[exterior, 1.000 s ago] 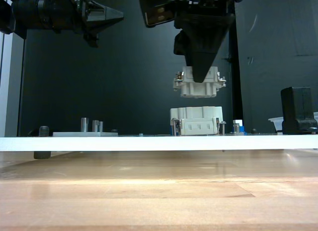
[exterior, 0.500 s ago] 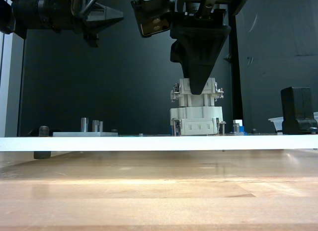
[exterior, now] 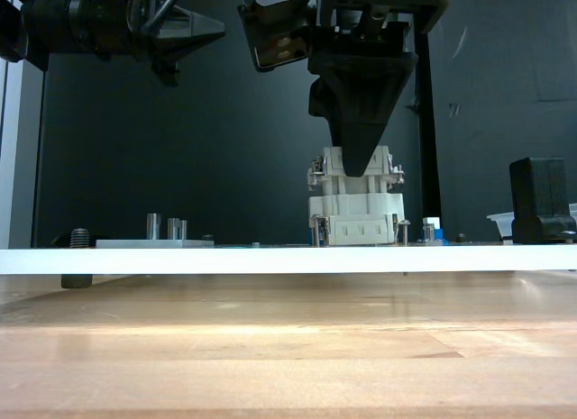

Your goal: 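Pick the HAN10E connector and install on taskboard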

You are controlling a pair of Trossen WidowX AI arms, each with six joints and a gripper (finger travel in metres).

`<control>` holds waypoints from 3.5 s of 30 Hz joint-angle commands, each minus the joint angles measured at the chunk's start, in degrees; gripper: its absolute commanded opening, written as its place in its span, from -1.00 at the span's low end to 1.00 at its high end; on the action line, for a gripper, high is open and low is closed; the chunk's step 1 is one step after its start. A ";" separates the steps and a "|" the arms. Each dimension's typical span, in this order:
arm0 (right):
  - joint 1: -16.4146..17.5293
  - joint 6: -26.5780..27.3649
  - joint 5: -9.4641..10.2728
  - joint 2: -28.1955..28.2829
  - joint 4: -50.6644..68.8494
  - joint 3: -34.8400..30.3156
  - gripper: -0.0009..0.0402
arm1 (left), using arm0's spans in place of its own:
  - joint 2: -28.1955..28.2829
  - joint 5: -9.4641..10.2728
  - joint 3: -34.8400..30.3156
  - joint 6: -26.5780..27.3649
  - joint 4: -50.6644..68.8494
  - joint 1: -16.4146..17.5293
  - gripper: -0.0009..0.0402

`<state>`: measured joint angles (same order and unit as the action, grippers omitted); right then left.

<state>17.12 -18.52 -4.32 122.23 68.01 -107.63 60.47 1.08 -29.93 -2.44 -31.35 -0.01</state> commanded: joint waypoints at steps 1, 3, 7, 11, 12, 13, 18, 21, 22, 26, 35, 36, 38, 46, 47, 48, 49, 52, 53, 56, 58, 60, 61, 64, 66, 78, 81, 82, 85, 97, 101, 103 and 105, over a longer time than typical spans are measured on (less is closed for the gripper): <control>0.02 -0.02 -0.02 0.02 -0.37 0.24 -0.84 | 0.02 0.00 -0.02 -0.02 -0.04 0.02 -0.95; 0.02 -0.02 -0.02 0.02 -0.42 0.26 -0.84 | 0.02 0.00 -0.02 -0.02 -0.04 0.00 -0.95; 0.00 0.00 -0.04 0.02 -0.98 0.59 -0.84 | 0.02 0.00 -0.02 -0.02 -0.04 0.02 -0.95; 0.02 0.00 -0.02 0.02 -1.62 1.57 -0.84 | 0.00 0.00 -0.02 -0.02 -0.04 0.00 -0.95; 0.02 0.00 -0.02 0.02 -1.73 1.81 -0.84 | 0.02 0.00 -0.02 -0.02 -0.04 0.00 -0.95; 0.02 0.00 -0.04 0.02 -1.90 2.08 -0.84 | 0.02 0.00 -0.02 -0.02 -0.02 0.02 -0.95; 0.07 -0.02 -0.02 0.02 -3.15 3.28 -0.84 | 0.02 0.00 -0.02 -0.02 -0.02 0.00 -0.95; 0.09 -0.02 -0.04 0.02 -4.15 4.33 -0.84 | 0.02 0.00 -0.02 -0.02 -0.02 0.00 -0.95; 0.07 -0.02 -0.02 0.02 -4.59 4.76 -0.84 | 0.02 0.00 -0.02 -0.02 -0.02 0.00 -0.95; 0.09 -0.04 -0.02 0.02 -5.64 6.32 -0.84 | 0.02 0.00 -0.02 -0.02 -0.02 0.00 -0.95; 0.15 -0.04 -0.07 -0.11 -5.66 6.58 -0.84 | 0.02 0.00 -0.02 -0.02 -0.04 0.02 -0.95; 0.15 -0.04 -0.07 -0.11 -5.64 6.58 -0.84 | 0.02 0.00 -0.02 -0.02 -0.02 0.00 -0.95; 0.17 -0.04 -0.07 -0.11 -5.66 6.58 -0.84 | 0.02 0.00 -0.02 -0.02 -0.02 0.02 -0.95; 0.17 -0.04 -0.15 -0.24 -5.68 6.25 -0.81 | 0.02 0.00 -0.02 -0.02 -0.02 0.00 -0.95; 0.17 -0.04 -0.13 -0.33 -5.66 6.25 -0.78 | 0.02 0.00 -0.02 -0.02 -0.02 0.02 -0.95; 0.20 -0.04 -0.11 -0.37 -5.68 6.25 -0.74 | 0.02 0.00 -0.02 -0.02 -0.02 0.00 -0.95; 0.20 -0.04 -0.11 -0.50 -5.66 6.25 -0.69 | 0.02 0.00 -0.02 -0.02 -0.02 0.00 -0.95; 0.24 -0.04 -0.11 -0.76 -5.64 6.25 -0.52 | 0.02 0.00 -0.02 -0.02 -0.02 0.00 -0.95; 0.24 -0.04 -0.11 -0.83 -5.62 6.25 -0.46 | 0.02 0.00 -0.02 -0.02 -0.02 0.00 -0.95; 0.26 -0.02 -0.17 -1.07 -5.62 6.25 -0.27 | 0.02 0.00 -0.02 -0.02 -0.02 0.02 -0.95; 0.26 -0.02 -0.17 -1.40 -5.62 6.25 -0.13 | 0.02 0.00 -0.02 -0.02 -0.02 0.00 -0.95; 0.28 0.00 -0.17 -1.68 -5.60 6.25 0.01 | 0.02 0.00 -0.02 -0.02 -0.02 0.00 -0.95; 0.28 0.02 -0.17 -1.81 -5.55 6.25 0.09 | 0.02 0.00 -0.02 -0.02 -0.02 0.00 -0.95; 0.35 0.02 -0.17 -2.32 -5.16 6.25 0.30 | 0.02 0.00 -0.02 -0.02 -0.04 0.00 -0.95; 0.35 0.02 -0.17 -2.75 -4.81 6.25 0.42 | 0.02 0.00 -0.02 -0.02 -0.02 0.02 -0.95; 0.44 -0.02 -0.68 -7.41 -2.86 6.25 0.68 | 0.00 0.00 -0.02 -0.02 -0.02 0.00 -0.95; 0.46 -0.02 -0.63 -8.63 -2.69 6.25 0.66 | 0.00 0.00 -0.02 -0.02 -0.04 0.00 -0.95; 0.44 -0.02 -0.63 -8.90 -2.69 6.25 0.66 | 0.00 0.00 -0.02 -0.02 -0.04 0.00 -0.95; 0.44 -0.02 -0.63 -9.22 -2.62 6.25 0.64 | 0.02 0.00 -0.02 -0.02 0.00 0.00 -0.95; 0.61 -0.04 -0.42 -9.22 -2.32 6.27 0.65 | 0.00 0.00 -0.02 -0.02 -0.04 0.00 -0.95; 0.59 0.07 1.53 -10.36 -1.79 7.15 0.65 | 0.02 0.00 -0.02 -0.02 -0.02 0.02 -0.95; 0.52 1.07 1.36 -11.93 -2.21 8.68 0.65 | 0.02 0.00 -0.02 -0.02 -0.02 0.00 -0.95; 0.24 1.73 0.63 -13.94 -2.69 10.51 0.65 | 0.02 0.00 -0.02 -0.02 -0.02 0.00 -0.95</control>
<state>17.56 -17.19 -3.18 109.54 65.76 -98.32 60.47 1.10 -29.93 -2.44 -31.38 -0.01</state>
